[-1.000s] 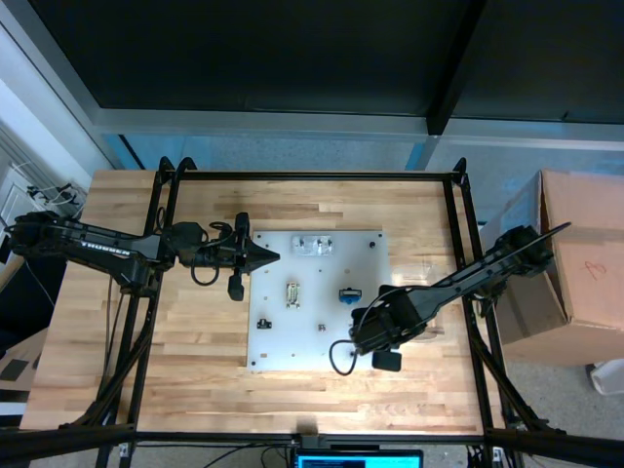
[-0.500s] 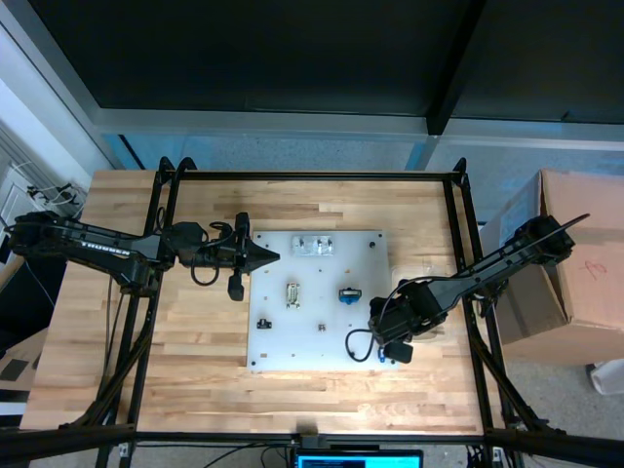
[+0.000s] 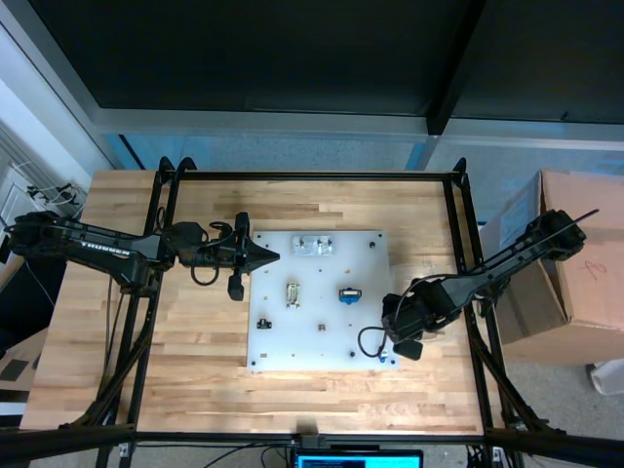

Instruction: Unfasten the M12 nut and place it in the container

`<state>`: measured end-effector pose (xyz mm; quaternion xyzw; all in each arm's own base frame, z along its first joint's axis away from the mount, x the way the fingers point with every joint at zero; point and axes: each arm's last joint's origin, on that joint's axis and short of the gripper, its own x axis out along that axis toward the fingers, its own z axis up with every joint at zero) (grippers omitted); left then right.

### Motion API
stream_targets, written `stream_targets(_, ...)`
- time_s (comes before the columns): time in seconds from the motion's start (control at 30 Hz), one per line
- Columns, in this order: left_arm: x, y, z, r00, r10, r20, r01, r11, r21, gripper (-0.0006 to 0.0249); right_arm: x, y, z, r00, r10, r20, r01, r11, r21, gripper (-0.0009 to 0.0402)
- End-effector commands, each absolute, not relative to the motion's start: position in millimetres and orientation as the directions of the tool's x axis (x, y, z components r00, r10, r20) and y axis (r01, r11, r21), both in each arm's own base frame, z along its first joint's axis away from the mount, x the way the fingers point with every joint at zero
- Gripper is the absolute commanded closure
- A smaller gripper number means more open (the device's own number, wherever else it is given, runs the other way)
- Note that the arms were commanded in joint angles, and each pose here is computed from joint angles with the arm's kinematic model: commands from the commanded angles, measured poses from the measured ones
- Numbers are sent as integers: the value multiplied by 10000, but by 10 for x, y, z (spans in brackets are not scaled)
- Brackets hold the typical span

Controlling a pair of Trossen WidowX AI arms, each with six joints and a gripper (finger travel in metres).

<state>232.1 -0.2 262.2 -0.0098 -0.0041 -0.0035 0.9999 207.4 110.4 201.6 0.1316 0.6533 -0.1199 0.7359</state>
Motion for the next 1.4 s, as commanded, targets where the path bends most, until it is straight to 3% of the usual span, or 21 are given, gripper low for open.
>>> stream_targets(0.03,2322,-2,2623,9999,-69,86,70,9998,-196,243,2000,1120,1975,1206,-4,-9927,3425,9386,412,381)
stream_targets(0.57,2322,-2,2623,9999,-72,86,74,9998,-196,243,1721,1194,1863,1263,156,-9919,3429,9375,584,381)
stream_targets(1.4,2322,-2,2623,9999,-69,86,70,9998,-196,243,1519,1145,1718,1342,274,-9906,3506,9337,733,381)
